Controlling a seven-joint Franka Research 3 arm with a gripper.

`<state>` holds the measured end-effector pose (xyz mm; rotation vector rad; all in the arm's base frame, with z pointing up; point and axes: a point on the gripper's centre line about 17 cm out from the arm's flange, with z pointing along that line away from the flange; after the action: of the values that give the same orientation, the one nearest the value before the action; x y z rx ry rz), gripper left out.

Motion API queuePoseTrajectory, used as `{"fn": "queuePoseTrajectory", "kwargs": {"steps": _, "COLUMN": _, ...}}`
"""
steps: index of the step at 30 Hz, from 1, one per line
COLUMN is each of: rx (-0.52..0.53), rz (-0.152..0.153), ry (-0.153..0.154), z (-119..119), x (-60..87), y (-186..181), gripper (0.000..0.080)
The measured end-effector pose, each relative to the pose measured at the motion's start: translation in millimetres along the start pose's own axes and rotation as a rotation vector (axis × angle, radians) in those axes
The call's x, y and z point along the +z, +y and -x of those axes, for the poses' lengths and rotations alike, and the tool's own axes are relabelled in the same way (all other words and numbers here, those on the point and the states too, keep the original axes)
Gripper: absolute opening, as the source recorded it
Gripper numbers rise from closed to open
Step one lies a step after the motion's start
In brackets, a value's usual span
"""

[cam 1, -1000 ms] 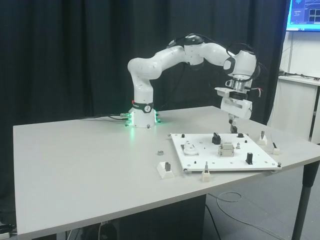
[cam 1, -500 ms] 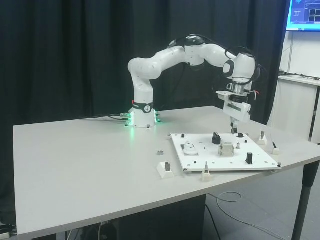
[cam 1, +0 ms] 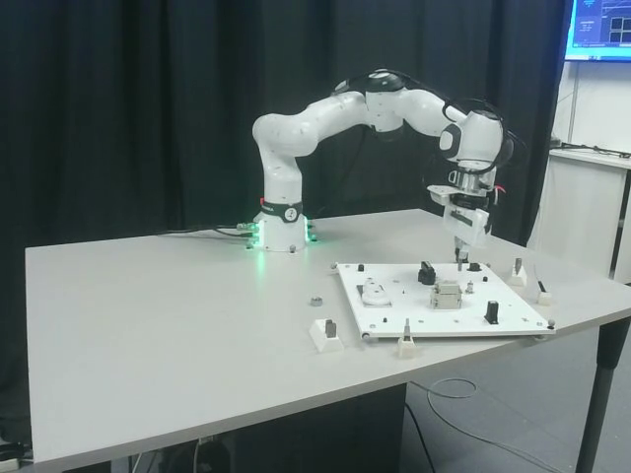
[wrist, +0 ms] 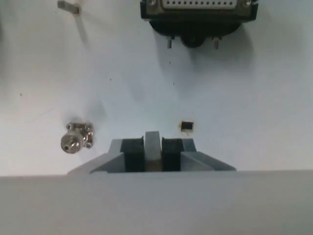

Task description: Insert square peg 2.

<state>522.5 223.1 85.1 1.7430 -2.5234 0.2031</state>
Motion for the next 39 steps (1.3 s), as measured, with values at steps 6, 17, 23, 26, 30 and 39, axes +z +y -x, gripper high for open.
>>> {"fn": "queuePoseTrajectory", "kwargs": {"steps": 6, "rx": -0.002, "rz": 0.006, "ry": 0.004, "z": 1, "x": 4.1, "y": 3, "gripper": 0.0072}}
{"fn": "queuePoseTrajectory", "kwargs": {"steps": 17, "rx": 0.009, "rz": 0.018, "ry": 0.012, "z": 3, "x": 11.6, "y": 10, "gripper": 0.0072}}
{"fn": "queuePoseTrajectory", "kwargs": {"steps": 23, "rx": 0.017, "rz": 0.02, "ry": 0.014, "z": 2, "x": 13.3, "y": 11, "gripper": 0.0072}}
{"fn": "queuePoseTrajectory", "kwargs": {"steps": 26, "rx": 0.024, "rz": 0.021, "ry": 0.016, "z": 1, "x": 14.0, "y": 12, "gripper": 0.0072}}
{"fn": "queuePoseTrajectory", "kwargs": {"steps": 30, "rx": 0.037, "rz": 0.021, "ry": 0.016, "z": 1, "x": 15.1, "y": 12, "gripper": 0.0072}}
{"fn": "queuePoseTrajectory", "kwargs": {"steps": 39, "rx": 0.047, "rz": 0.026, "ry": 0.012, "z": 2, "x": 20.3, "y": 14, "gripper": 0.0072}}
